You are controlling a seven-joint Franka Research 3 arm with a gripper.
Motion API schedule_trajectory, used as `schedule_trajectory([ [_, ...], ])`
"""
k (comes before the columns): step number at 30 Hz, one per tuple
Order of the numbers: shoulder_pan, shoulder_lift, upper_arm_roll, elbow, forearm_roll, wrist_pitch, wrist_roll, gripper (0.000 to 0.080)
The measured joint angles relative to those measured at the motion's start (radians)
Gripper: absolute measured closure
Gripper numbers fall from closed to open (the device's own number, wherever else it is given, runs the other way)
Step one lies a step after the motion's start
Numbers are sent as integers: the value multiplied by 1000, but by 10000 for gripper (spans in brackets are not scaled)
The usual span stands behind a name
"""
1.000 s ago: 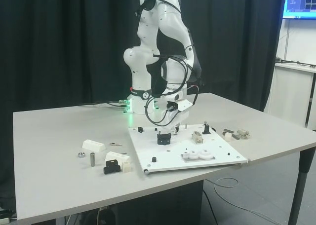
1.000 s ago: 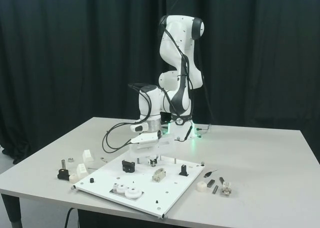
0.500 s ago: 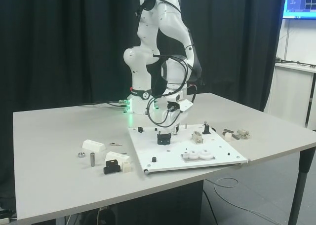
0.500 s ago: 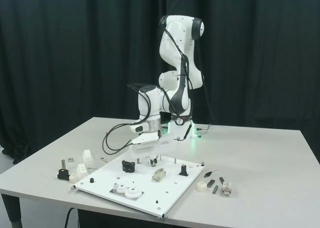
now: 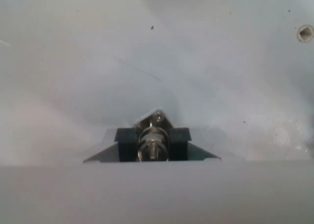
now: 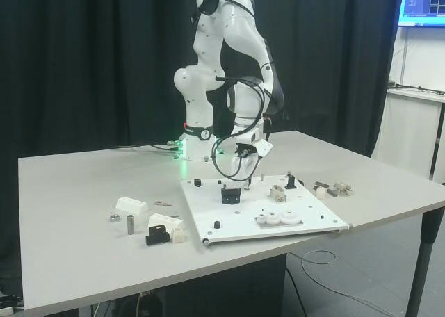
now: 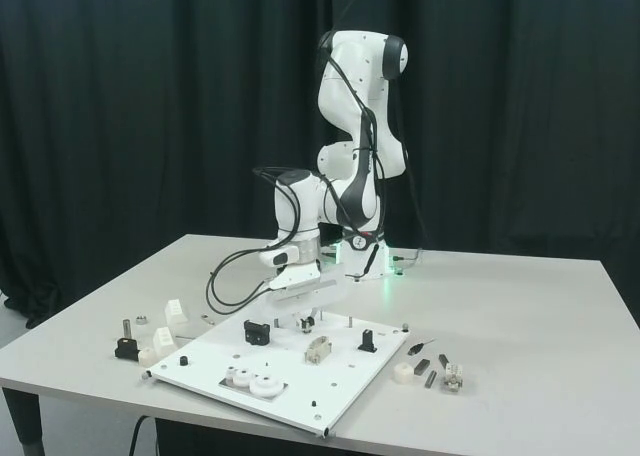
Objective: Remove BNC.
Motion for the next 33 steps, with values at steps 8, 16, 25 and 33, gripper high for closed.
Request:
schedule_trajectory([
  [8, -1, 1, 0, 0, 1, 0, 0, 682],
  [16, -4, 1, 0, 1, 24, -3, 2, 682],
  [25, -9, -6, -2, 5, 46, -19, 23, 682],
  [33, -10, -39, -17, 10, 46, -48, 41, 682],
])
